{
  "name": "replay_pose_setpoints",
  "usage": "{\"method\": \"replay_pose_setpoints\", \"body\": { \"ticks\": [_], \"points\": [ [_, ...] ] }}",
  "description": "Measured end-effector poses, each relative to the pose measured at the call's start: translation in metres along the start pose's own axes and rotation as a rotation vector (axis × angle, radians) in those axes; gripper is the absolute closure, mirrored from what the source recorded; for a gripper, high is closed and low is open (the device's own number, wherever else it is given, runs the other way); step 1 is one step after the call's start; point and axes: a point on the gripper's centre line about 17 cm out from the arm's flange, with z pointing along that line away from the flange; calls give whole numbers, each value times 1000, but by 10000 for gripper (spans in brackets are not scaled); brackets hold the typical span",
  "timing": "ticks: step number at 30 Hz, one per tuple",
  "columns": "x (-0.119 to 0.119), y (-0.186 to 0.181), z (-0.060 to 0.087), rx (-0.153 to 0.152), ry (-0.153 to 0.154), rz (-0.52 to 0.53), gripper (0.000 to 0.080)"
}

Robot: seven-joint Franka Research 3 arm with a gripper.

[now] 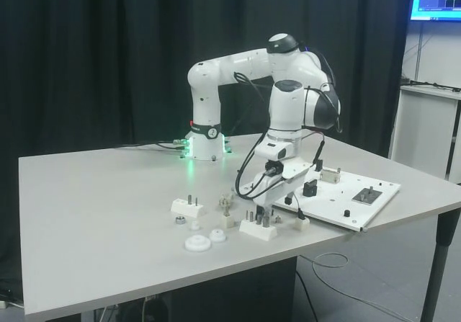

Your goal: Pick BNC.

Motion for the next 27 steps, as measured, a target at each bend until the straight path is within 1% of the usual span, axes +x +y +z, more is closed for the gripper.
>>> {"method": "replay_pose_setpoints", "body": {
  "ticks": [10, 21, 27],
  "points": [
    [-3, 0, 6, 4, -8, 14, 3],
    [-7, -3, 15, 15, -17, 22, 3],
    [-7, -4, 19, 15, -19, 21, 3]
  ]
}}
